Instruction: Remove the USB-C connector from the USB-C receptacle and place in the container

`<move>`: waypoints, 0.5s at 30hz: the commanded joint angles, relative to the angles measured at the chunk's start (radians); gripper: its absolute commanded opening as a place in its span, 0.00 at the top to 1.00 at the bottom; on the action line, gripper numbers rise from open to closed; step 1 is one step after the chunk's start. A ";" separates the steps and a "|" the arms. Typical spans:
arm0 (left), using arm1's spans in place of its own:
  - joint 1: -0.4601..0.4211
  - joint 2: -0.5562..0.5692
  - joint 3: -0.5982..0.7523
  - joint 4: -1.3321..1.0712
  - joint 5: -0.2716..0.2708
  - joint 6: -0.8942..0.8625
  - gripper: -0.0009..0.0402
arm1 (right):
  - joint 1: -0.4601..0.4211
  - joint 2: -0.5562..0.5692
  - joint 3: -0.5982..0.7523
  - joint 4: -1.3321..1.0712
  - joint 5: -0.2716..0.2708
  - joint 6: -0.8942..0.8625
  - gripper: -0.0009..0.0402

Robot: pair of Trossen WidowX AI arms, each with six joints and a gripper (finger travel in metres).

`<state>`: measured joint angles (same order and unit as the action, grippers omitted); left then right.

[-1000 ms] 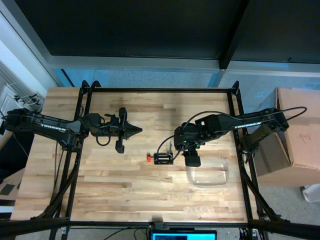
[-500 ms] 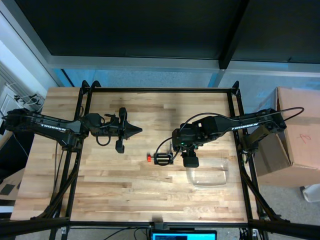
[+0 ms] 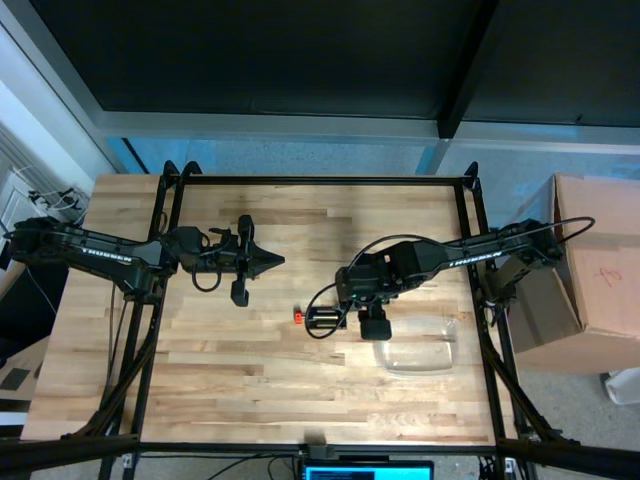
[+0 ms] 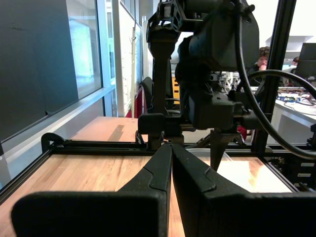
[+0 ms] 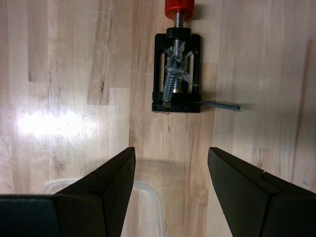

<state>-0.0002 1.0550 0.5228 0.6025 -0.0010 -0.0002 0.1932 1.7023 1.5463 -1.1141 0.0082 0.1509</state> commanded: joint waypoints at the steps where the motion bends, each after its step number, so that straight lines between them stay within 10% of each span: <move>1: 0.000 0.000 0.000 0.000 0.000 0.000 0.98 | 0.012 0.016 0.000 0.004 -0.001 0.000 0.48; 15: 0.000 0.000 0.000 0.000 0.000 0.000 0.98 | 0.051 0.072 0.000 0.059 -0.002 0.025 0.48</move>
<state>-0.0002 1.0550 0.5228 0.6025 -0.0006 -0.0002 0.2413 1.7691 1.5459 -1.0618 0.0071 0.1726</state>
